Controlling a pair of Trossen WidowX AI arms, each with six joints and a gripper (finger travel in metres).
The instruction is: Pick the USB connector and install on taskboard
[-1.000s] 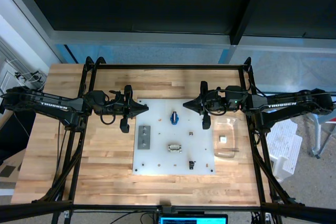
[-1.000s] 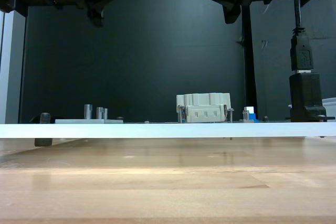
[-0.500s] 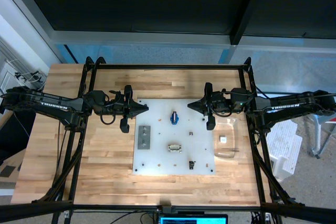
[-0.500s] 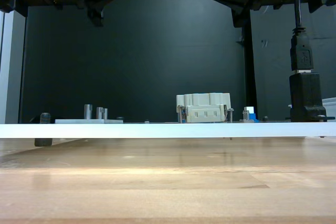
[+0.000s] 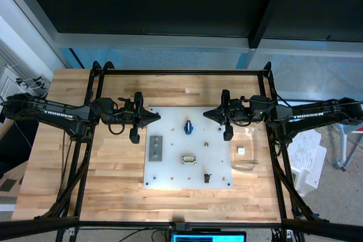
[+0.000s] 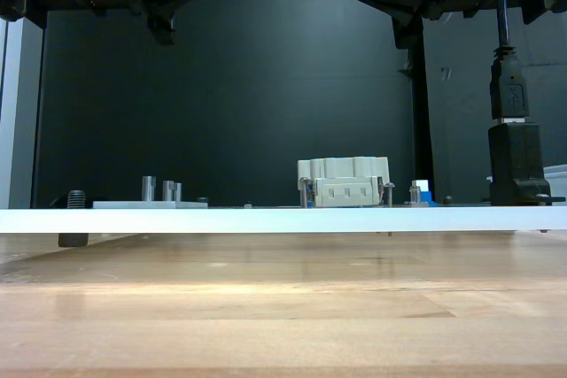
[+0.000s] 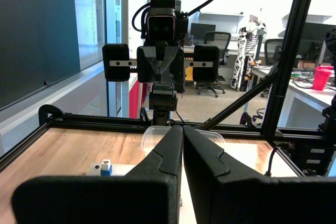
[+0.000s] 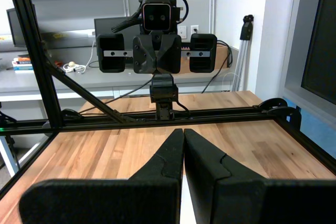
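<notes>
Left gripper (image 5: 157,117): closed, empty, over taskboard (image 5: 170,168)'s far-left corner.
Right gripper (image 5: 205,113): closed, empty, over taskboard's far edge.

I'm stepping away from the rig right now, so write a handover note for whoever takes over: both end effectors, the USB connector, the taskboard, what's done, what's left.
Left end effector: shut, empty, raised by the far-left corner of the flat white square taskboard.
Right end effector: shut, empty, raised by its far-right part.
The black USB connector on its cable stands upright in the small black socket near the board's front edge.
Done: plug appears inserted.
Left: check seating; a metal strip shows above the socket.
</notes>
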